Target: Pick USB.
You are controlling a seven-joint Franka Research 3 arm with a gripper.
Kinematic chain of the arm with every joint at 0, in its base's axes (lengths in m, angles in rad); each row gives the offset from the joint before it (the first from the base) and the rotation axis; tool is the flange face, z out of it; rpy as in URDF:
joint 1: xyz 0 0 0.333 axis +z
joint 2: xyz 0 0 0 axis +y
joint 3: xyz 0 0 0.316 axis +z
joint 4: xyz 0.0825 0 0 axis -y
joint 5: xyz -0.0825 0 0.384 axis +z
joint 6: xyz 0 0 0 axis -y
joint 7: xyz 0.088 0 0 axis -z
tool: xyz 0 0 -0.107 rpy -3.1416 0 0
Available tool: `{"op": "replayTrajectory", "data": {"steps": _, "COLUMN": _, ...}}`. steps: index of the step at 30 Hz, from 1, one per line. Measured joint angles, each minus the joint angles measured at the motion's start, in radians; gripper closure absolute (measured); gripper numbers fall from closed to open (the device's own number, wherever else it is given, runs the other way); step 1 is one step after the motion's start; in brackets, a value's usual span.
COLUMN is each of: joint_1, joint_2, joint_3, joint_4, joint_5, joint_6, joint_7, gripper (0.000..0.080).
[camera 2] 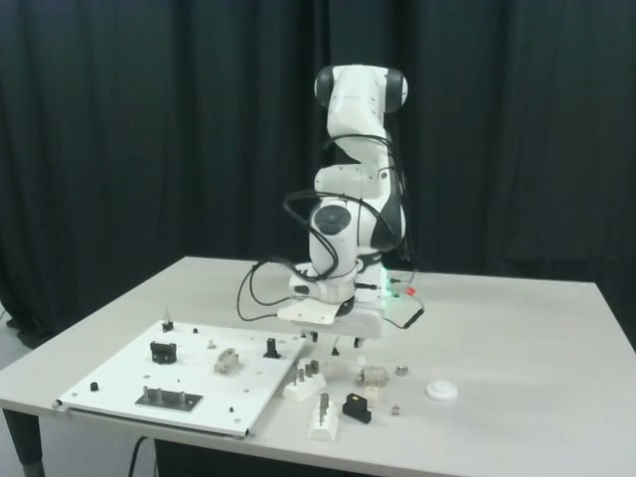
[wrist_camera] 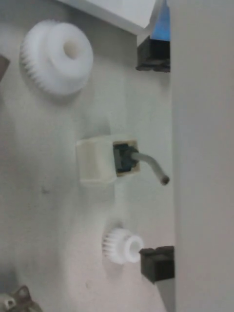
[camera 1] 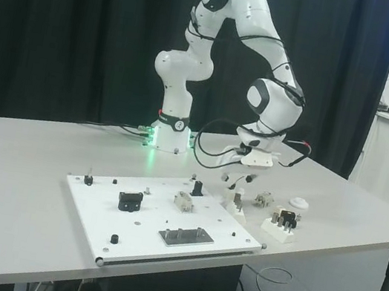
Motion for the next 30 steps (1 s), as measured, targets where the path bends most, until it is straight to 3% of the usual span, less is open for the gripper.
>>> {"op": "replayTrajectory", "data": {"steps": 20, "joint_1": -0.013, "joint_2": 0.032, "joint_3": 0.036, "joint_4": -0.001, "joint_5": 0.000, "joint_6": -0.003, "joint_7": -0.005, "gripper": 0.0003}}
{"op": "replayTrajectory", "data": {"steps": 30, "joint_1": -0.018, "joint_2": 0.037, "joint_3": 0.038, "joint_4": 0.000, "joint_5": 0.000, "joint_6": -0.003, "joint_7": -0.005, "gripper": 0.0003}}
